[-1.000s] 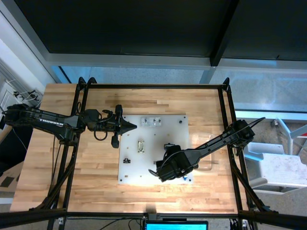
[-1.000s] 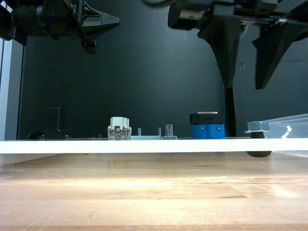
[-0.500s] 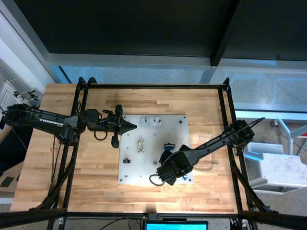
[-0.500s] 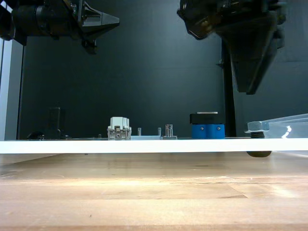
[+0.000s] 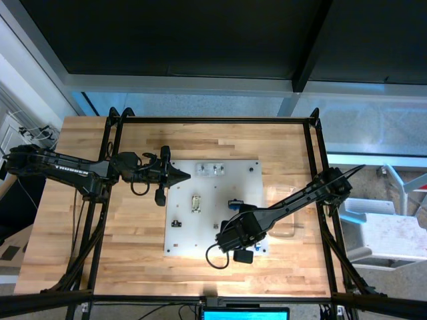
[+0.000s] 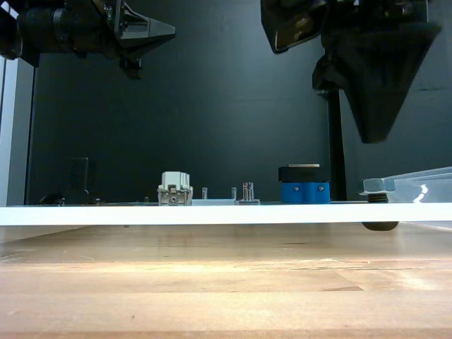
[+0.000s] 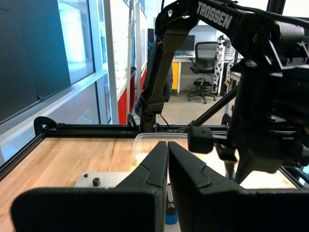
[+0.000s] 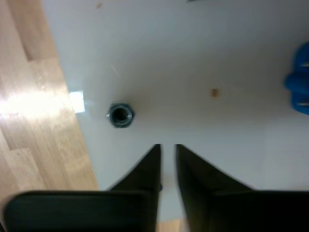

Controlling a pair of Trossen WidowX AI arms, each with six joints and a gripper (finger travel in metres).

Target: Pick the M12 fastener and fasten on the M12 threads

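Observation:
The silver M12 nut [image 6: 378,186] sits on top of its black ribbed stud [image 6: 379,198], at the near right of the white board [image 6: 212,213]. The ribs still show under the nut. In the right wrist view the nut [image 8: 119,115] lies on the board [image 8: 193,58], apart from the fingertips. My right gripper [image 6: 373,135] hangs shut and empty well above the nut, pointing down; in the right wrist view the gripper [image 8: 167,150] holds nothing. In the high view the right gripper [image 5: 235,241] hides nut and stud. My left gripper [image 5: 181,176] hovers shut at the board's far left edge.
A blue connector [image 6: 304,189] stands mid-board, seen also from above [image 5: 235,203]. A grey-white block [image 6: 174,191] and a silver post [image 6: 248,192] stand left of it. A clear tray [image 5: 287,215] lies just right of the board. A black frame [image 5: 313,133] borders the table.
The right gripper's fingers, spread apart a second ago, have come together with nothing between them. The right arm's head has shifted toward the board's near edge. The left arm has not moved.

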